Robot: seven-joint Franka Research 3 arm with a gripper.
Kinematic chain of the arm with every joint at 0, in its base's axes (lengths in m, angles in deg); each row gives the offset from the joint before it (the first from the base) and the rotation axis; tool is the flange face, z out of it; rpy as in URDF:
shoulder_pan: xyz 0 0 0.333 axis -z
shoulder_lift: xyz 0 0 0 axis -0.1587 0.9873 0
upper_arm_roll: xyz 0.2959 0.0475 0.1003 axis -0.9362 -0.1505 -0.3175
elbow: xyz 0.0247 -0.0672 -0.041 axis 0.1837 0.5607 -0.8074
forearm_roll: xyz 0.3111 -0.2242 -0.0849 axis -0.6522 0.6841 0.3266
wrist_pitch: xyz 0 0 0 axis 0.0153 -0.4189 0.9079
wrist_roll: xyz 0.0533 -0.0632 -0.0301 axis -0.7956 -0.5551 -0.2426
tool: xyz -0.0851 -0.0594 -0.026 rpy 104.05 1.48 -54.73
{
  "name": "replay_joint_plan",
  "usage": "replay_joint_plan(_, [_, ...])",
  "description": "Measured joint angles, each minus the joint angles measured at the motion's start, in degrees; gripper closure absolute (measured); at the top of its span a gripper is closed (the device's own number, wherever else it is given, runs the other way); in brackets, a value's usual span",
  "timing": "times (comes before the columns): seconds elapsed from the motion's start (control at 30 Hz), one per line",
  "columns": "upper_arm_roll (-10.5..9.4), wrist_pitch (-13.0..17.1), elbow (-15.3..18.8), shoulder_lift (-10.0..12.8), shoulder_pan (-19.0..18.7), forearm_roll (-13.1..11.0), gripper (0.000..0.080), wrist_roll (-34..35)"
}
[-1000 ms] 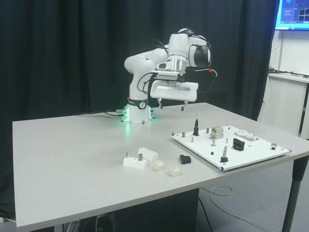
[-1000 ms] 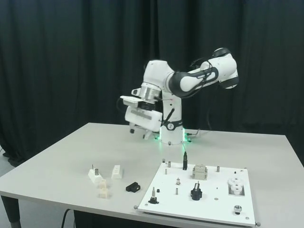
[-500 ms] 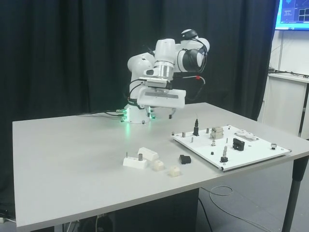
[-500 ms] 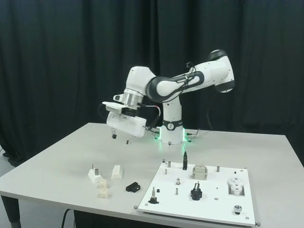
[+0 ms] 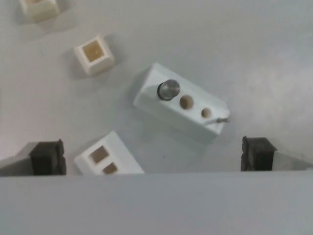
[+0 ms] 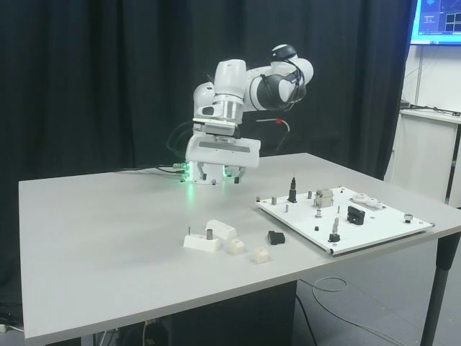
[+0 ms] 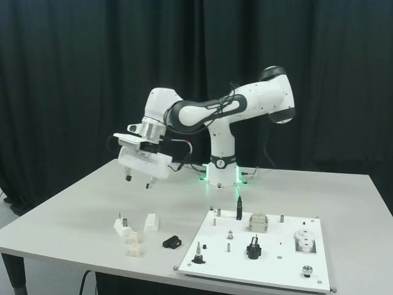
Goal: Pick round peg 1.
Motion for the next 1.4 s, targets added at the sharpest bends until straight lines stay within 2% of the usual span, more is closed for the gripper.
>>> replay_joint_plan(0.2, [-0.31,-2.0,-2.1,0.4,3.5,-1.1,0.0003,-1.7])
replay_joint_plan(0.43, [-0.9,-4.2,-4.6,2.1,6.9,-1.3,0.0003,-3.6])
replay_joint_plan(0.87, [-2.38,-5.4,-7.6,2.5,11.4,-1.4,0.0003,-3.6])
replay_joint_plan(1.17, [-2.63,-9.8,-9.5,2.7,14.9,-1.4,0.0003,-4.4])
replay_joint_plan(1.4, [-3.24,-13.9,-12.0,3.7,18.8,-1.4,0.0003,-7.8])
